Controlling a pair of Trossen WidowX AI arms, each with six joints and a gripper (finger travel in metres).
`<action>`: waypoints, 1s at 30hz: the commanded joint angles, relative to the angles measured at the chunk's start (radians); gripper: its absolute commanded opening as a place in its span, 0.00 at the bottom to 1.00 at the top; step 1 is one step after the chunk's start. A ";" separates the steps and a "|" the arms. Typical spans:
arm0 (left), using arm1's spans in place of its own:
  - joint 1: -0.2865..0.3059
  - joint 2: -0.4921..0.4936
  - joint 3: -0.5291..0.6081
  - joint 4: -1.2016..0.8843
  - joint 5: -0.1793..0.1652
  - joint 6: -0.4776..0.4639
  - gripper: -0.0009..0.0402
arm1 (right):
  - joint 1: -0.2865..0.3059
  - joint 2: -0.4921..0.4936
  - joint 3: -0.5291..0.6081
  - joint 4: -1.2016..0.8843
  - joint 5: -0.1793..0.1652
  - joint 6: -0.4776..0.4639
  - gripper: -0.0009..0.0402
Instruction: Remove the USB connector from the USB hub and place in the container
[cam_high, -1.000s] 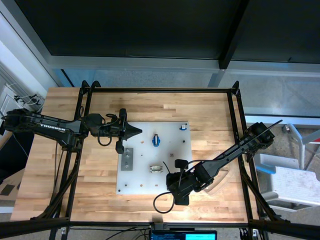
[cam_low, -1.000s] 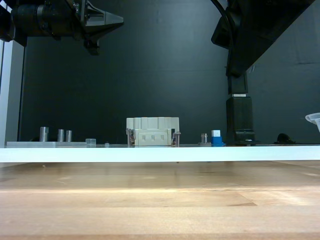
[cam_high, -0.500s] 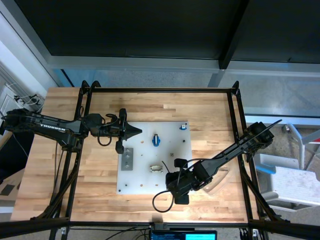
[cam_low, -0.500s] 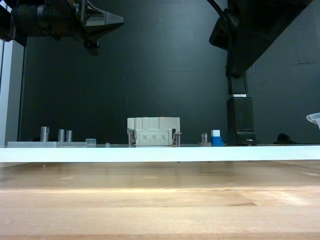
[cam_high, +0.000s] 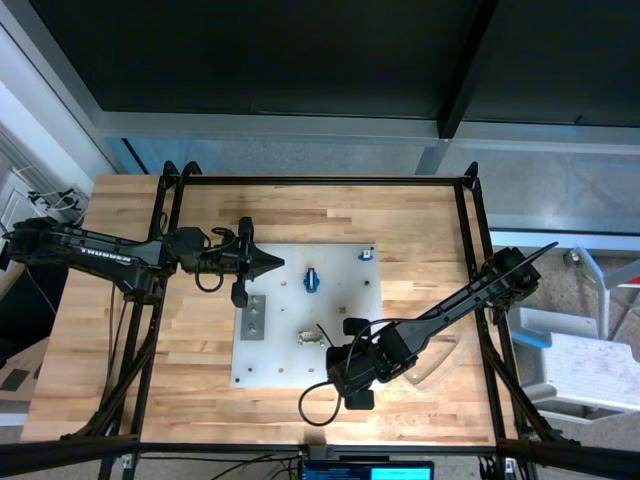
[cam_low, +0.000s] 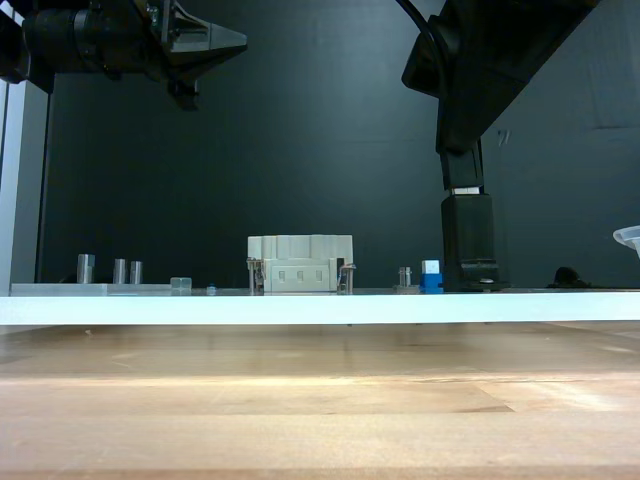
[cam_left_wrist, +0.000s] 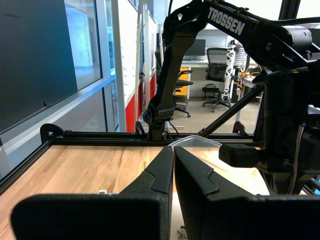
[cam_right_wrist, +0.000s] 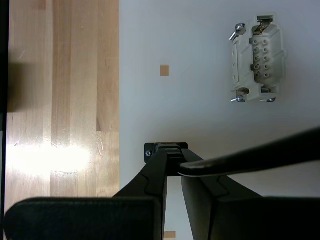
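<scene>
Robotics lab on an office floor; Trossen-branded arm (cam_left_wrist: 235, 22) over a black-framed wooden desk (cam_high: 130, 330) with a white task board (cam_high: 270, 365); office chair (cam_left_wrist: 217, 75) and glazed wall (cam_left_wrist: 85, 45) behind.

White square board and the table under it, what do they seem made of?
White square board: likely matte plastic or painted sheet, uniformly white, no grain. Table: pale wood, jointed strips with grain, slight sheen. Right gripper, low over the board, grips the thin black USB connector; left gripper hovers shut above its far-left corner.
</scene>
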 joint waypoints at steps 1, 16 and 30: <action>0.000 0.000 0.000 0.000 0.000 0.000 0.02 | 0.005 0.001 0.000 0.002 0.006 0.002 0.02; 0.000 0.000 0.000 0.000 0.000 0.000 0.02 | 0.063 -0.086 -0.097 0.073 0.085 0.050 0.02; 0.000 0.000 0.000 0.000 0.000 0.000 0.02 | 0.088 -0.169 -0.204 0.177 0.113 0.063 0.02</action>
